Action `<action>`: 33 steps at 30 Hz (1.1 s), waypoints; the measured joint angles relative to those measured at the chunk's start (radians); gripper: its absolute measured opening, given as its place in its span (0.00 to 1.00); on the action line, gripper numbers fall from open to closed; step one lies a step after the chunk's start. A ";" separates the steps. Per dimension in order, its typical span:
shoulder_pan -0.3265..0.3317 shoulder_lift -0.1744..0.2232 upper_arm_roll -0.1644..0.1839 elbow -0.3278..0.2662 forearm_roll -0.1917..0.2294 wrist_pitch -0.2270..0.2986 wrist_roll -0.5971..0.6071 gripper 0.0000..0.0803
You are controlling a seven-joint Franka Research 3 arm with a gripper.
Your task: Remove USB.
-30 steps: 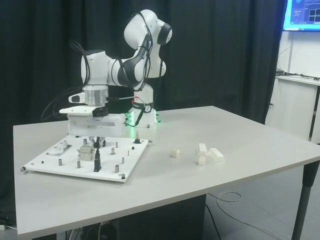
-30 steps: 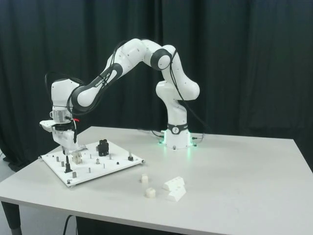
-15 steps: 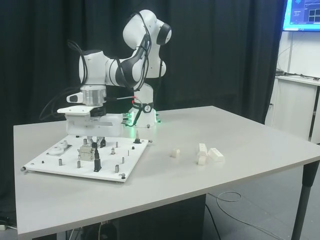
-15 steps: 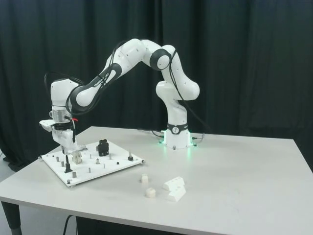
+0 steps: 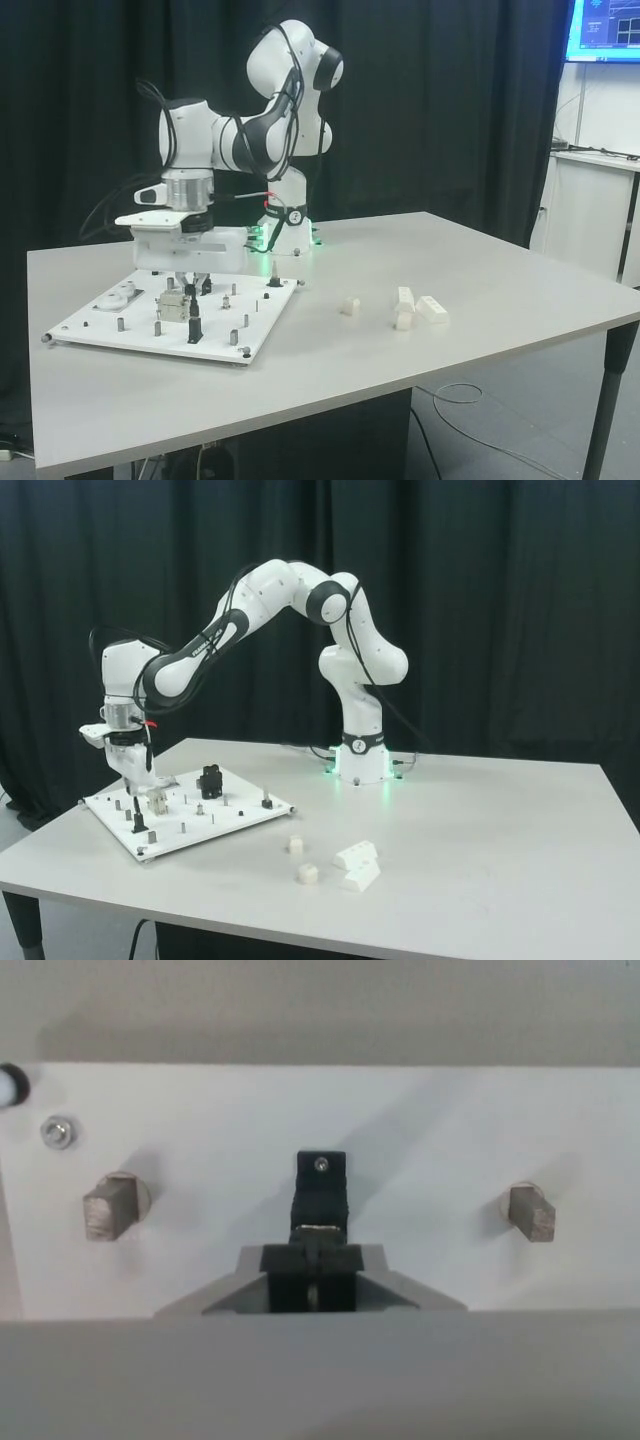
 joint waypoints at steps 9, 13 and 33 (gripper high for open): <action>0.000 0.002 -0.004 0.048 -0.015 -0.030 0.018 0.02; 0.000 0.001 -0.008 0.080 -0.030 -0.069 0.026 0.02; -0.002 0.002 -0.023 0.118 -0.050 -0.140 0.037 0.02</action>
